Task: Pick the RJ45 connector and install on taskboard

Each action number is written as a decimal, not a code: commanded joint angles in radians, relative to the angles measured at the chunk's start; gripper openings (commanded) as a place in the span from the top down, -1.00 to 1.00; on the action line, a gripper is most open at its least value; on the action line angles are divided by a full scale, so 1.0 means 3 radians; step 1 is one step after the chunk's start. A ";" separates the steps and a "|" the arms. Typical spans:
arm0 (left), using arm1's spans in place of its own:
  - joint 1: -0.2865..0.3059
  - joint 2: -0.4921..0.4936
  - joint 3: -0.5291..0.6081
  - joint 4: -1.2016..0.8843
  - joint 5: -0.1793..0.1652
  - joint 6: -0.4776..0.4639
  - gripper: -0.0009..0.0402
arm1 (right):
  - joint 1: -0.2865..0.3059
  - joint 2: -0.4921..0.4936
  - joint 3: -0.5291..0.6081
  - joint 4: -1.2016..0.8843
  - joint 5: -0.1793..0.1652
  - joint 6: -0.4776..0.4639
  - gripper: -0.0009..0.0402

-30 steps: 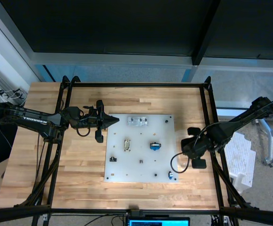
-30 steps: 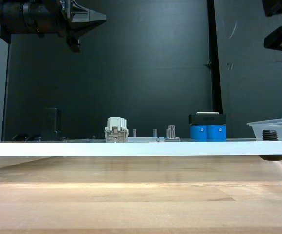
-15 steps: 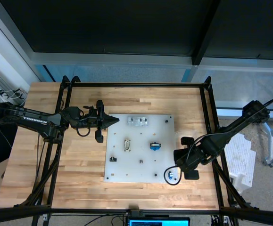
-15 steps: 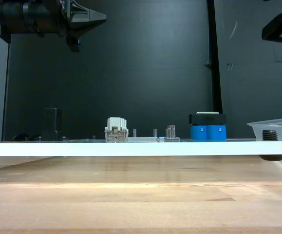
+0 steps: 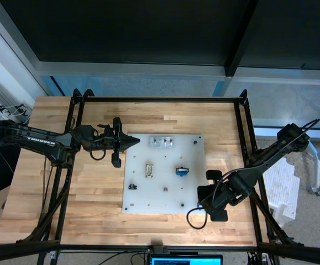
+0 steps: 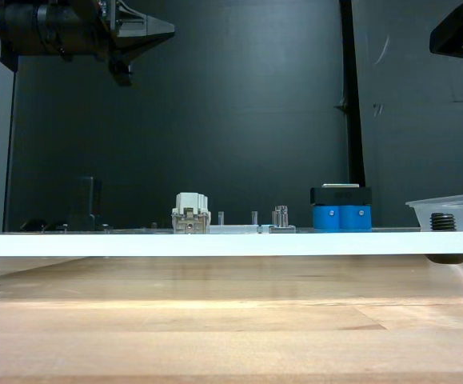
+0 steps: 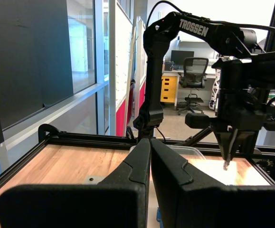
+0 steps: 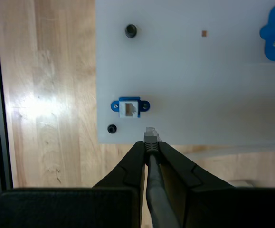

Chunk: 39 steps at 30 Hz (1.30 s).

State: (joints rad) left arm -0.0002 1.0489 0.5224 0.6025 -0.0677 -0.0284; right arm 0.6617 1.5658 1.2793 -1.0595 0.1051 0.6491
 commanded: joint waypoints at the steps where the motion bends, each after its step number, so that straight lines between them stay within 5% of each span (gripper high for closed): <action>1: 0.0000 0.0000 0.0001 0.0000 0.0000 0.0000 0.96 | 0.0022 0.0086 0.0029 0.0062 -0.0001 -0.0001 0.96; 39: 0.0000 0.0001 0.0001 0.0000 0.0000 0.0000 0.96 | 0.0065 0.0379 0.0013 0.0263 0.0023 -0.0024 0.96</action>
State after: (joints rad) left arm -0.0002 1.0489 0.5224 0.6025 -0.0677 -0.0288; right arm 0.6807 1.6798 1.2858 -0.9794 0.1108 0.6418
